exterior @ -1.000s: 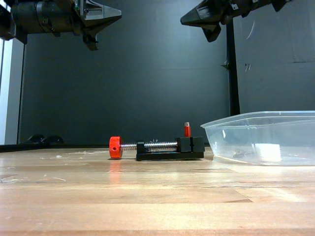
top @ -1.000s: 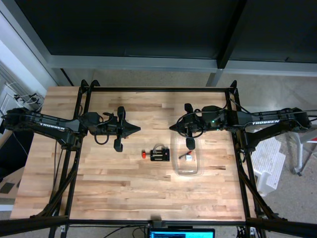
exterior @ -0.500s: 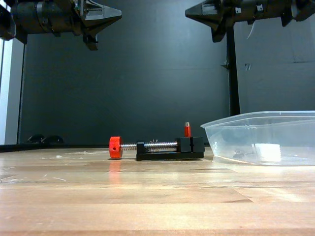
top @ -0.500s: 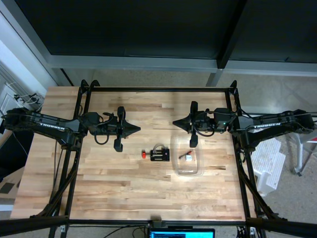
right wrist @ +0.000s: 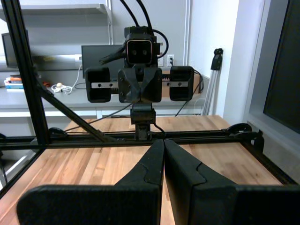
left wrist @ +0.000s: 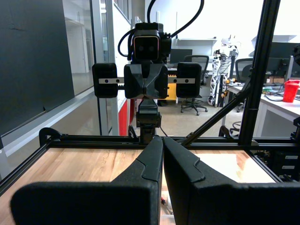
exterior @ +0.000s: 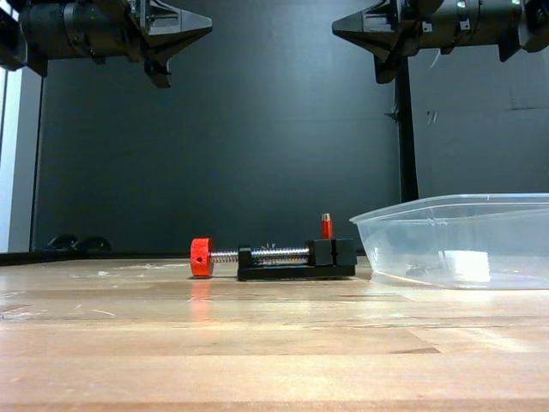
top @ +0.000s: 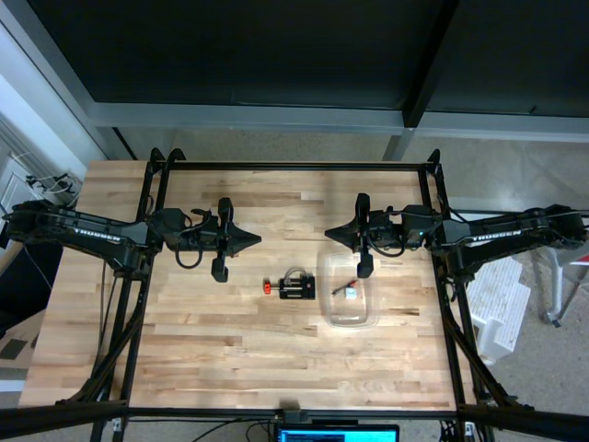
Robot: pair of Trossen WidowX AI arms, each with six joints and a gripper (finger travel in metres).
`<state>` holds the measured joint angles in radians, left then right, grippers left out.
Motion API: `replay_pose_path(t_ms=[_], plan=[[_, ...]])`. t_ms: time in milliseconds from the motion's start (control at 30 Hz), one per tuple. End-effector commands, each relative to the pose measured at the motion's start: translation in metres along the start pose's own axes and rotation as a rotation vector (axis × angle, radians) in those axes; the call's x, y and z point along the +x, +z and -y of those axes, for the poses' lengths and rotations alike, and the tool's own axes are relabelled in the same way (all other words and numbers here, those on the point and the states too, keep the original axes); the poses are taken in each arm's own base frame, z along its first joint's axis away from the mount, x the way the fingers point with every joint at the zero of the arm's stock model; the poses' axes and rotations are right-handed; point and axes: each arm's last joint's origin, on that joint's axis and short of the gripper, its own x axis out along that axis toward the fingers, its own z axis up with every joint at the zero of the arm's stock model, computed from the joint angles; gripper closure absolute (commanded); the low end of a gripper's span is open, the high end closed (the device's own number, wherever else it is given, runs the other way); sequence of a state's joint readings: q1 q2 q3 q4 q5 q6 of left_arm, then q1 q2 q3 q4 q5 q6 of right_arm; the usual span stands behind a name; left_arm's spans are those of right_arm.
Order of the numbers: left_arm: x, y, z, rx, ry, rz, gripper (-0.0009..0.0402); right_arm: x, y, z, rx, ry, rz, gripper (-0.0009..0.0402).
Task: Remove the RCA connector from the receptacle and place in the container
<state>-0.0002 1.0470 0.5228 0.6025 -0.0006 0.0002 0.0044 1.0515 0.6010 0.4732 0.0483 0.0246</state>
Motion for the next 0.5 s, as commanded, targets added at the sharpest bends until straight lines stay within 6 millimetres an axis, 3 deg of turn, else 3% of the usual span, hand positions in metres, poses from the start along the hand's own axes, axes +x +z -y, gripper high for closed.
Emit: replay_pose_path(t_ms=[33,500], plan=[[0.0001,0.0000,0.0000,0.000,0.000,0.000,0.0393,0.0002,-0.0009,-0.0006,0.005,0.016,-0.007,0.0393],[0.0001,0.0000,0.0000,0.000,0.000,0.000,0.0393,0.0004,-0.0010,-0.0004,-0.004,0.014,-0.006,0.0393]])
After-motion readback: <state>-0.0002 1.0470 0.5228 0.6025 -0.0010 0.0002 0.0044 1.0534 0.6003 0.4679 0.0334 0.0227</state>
